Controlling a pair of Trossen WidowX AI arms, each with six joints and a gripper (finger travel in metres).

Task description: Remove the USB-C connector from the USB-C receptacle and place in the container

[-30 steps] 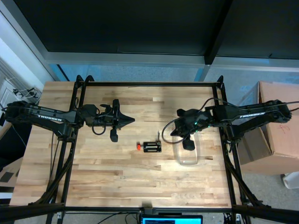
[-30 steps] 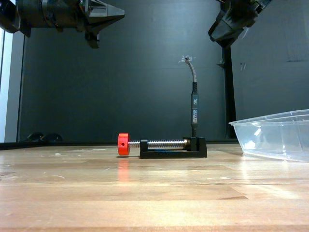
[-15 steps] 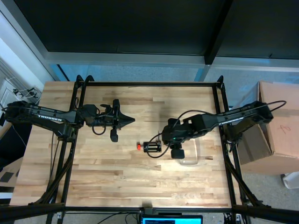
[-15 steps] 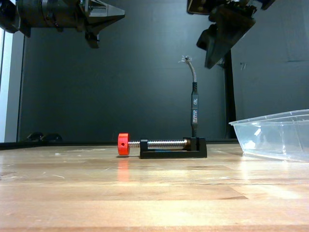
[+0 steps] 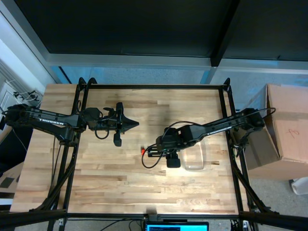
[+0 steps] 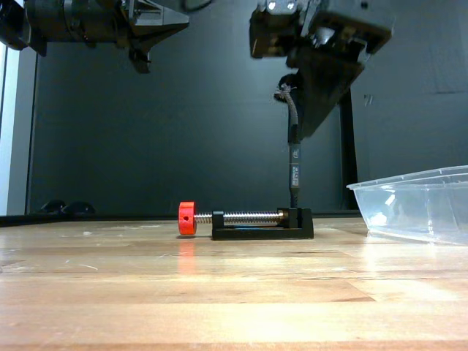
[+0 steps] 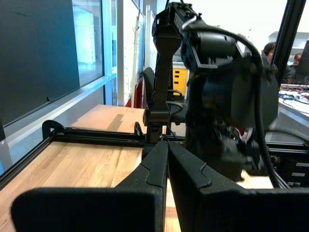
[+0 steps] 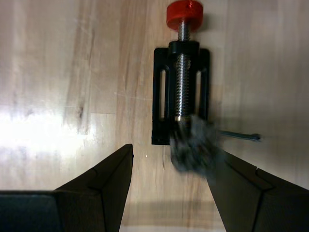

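On the table's middle, connector [image 6: 294,164]: stands upright, seated in the receptacle [image 6: 295,211] of the vise [image 6: 248,232]; nothing holds it.
Right gripper [image 8: 173,153]: above the connector, jaws wide open, the cable's top end between them, grasping nothing.
Risk, grip: if the jaws close on the bendy cable and not on the stiff plug, it may slip or bend.
Risk, pull: a slanted pull may jam the plug, or lift the vise if it is not fixed.
Risk, drop: container [image 6: 413,201] is near; a swinging cable may catch its rim.
Left gripper [image 7: 167,145]: high at the left, well apart, jaws closed on nothing.
Table [image 5: 120,183]: pale wood planks, black frame [image 5: 154,87] at its edges.
Room: dark wall behind, cardboard box [image 5: 284,130] at the right.
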